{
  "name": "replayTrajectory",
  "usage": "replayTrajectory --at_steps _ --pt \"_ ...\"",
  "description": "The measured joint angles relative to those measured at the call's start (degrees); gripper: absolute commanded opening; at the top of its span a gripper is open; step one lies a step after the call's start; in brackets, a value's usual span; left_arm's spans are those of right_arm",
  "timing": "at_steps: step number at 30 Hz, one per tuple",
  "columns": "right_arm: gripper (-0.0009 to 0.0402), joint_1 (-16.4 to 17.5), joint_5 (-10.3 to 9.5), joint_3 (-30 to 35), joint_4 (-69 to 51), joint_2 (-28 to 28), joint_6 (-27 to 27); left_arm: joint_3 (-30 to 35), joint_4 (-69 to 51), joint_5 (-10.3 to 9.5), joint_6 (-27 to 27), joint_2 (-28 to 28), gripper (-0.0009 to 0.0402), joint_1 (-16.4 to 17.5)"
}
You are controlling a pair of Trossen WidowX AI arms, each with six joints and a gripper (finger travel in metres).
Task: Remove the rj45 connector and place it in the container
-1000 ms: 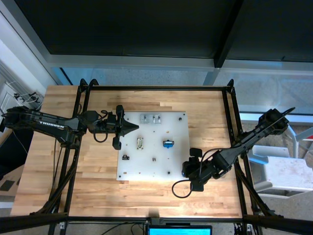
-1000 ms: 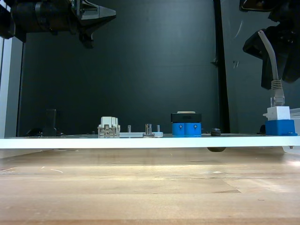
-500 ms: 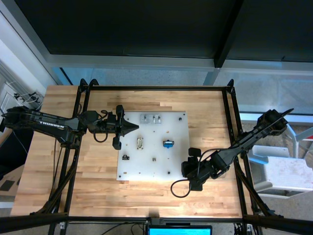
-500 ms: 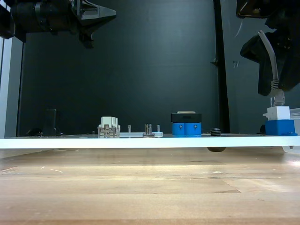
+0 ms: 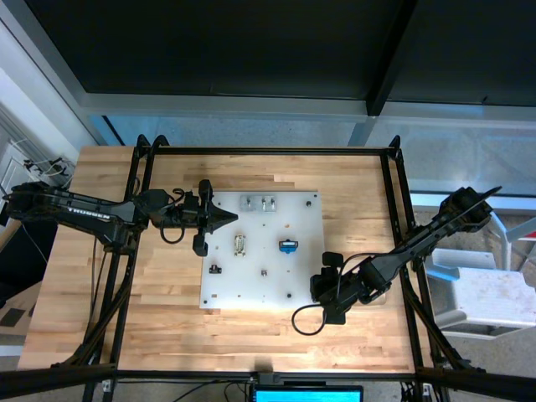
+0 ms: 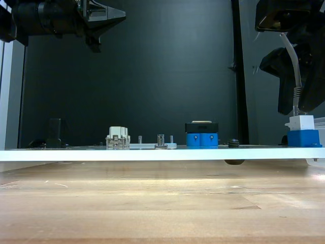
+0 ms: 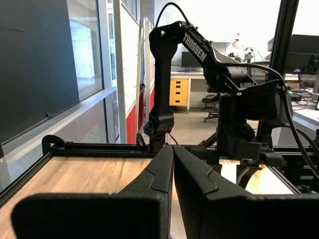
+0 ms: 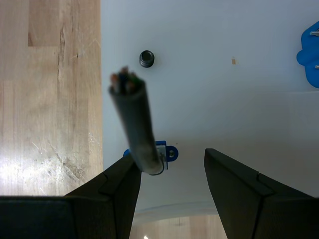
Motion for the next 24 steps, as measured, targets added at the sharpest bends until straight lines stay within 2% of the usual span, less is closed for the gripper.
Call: replayTrajectory --at_steps 7,18,24 --pt "0.0169 -0.15 0.00 -0.52 1.11 0.00 -0.85 0.00 0.02 0.00 0.00 0.00 0.0000 0.00" --pt "0.0128 -0.24 -0.26 -0.52 1.44 0.00 -1.53 0.02 0.02 0.00 0.00 0.00 0.0000 0.00" --pt "0.0121 -0.26 -0.59 -0.59 1.53 0.00 -1.68 0.00 0.02 0.00 -0.02 0.00 0.0000 0.00"
